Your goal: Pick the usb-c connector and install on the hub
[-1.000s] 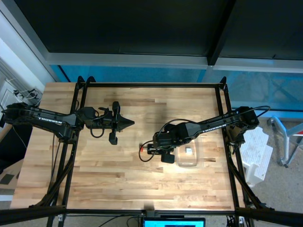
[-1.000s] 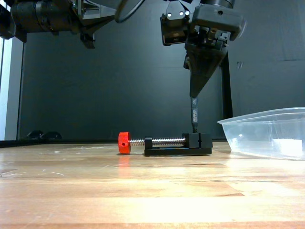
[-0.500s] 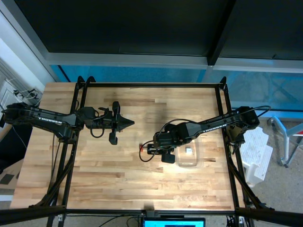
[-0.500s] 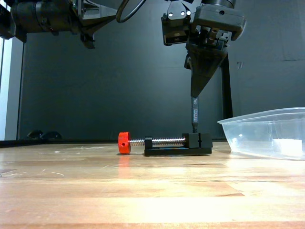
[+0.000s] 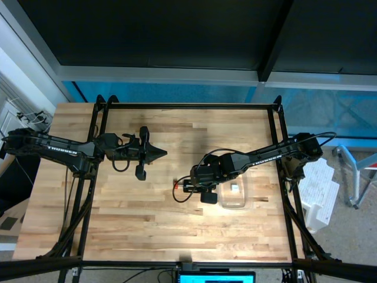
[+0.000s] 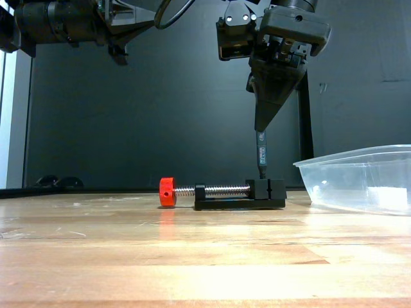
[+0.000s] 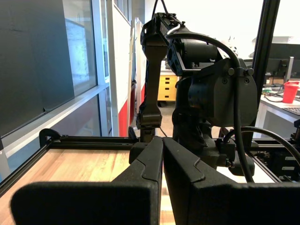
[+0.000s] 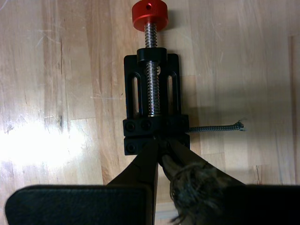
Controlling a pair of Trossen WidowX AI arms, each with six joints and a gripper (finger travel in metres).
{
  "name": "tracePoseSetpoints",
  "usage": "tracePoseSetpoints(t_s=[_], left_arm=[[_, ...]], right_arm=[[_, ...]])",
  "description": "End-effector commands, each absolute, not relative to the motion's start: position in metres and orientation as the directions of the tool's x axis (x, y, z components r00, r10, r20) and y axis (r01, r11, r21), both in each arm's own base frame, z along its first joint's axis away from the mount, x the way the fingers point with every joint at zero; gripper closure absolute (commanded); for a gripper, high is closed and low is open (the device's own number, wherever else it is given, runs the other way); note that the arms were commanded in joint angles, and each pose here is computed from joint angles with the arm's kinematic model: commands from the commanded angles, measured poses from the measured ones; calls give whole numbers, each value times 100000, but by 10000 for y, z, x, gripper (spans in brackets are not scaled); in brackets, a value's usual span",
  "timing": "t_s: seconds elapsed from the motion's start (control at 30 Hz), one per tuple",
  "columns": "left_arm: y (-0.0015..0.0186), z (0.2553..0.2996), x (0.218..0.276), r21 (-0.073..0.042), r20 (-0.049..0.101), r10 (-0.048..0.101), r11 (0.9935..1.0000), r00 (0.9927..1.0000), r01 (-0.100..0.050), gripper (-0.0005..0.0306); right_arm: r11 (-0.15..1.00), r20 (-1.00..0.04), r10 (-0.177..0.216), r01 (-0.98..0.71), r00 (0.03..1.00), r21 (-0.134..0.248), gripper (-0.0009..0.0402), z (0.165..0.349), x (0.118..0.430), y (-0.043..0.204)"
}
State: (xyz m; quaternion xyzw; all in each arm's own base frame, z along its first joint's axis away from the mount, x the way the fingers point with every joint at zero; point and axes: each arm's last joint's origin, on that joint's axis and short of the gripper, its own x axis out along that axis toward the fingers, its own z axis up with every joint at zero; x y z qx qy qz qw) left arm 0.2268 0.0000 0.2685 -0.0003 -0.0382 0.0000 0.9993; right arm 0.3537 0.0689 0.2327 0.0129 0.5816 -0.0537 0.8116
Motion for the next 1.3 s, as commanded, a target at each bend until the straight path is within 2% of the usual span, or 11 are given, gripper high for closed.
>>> tracePoseSetpoints(t_s=[0.03,0.17,0.4,0.6,0.77,0.97,1.3], left_arm=[[0,2686,2268,-20,7679,38,100000,99705,-37,300],[0,2686,2268,-20,7679,0,100000,99705,2,300],[0,2686,2268,-20,7679,0,100000,99705,2,300],[0,2686,2268,-20,7679,0,100000,99705,2,300],[0,2686,2269,-20,7641,38,100000,99708,-37,300],[0,2686,2268,-20,7679,0,100000,99705,2,300],[0,2686,2268,-20,7679,38,100000,99705,-37,300]], right_arm=[[99356,-94400,-7534,10454,32124,-4372,383,2345,3528,686],[99364,-94227,-7425,10442,32652,-4212,352,2362,3522,684],[99377,-93616,-7044,10550,34445,-3595,271,2427,3497,681],[99383,-93569,-6895,10554,34602,-3421,207,2580,3379,657],[99414,-93439,-6874,10227,34954,-3488,173,2778,3208,620],[99578,-91183,-5754,8877,40651,-2327,166,2977,3047,586],[99636,-89265,-4956,8430,44802,-1301,202,3049,2912,557]])
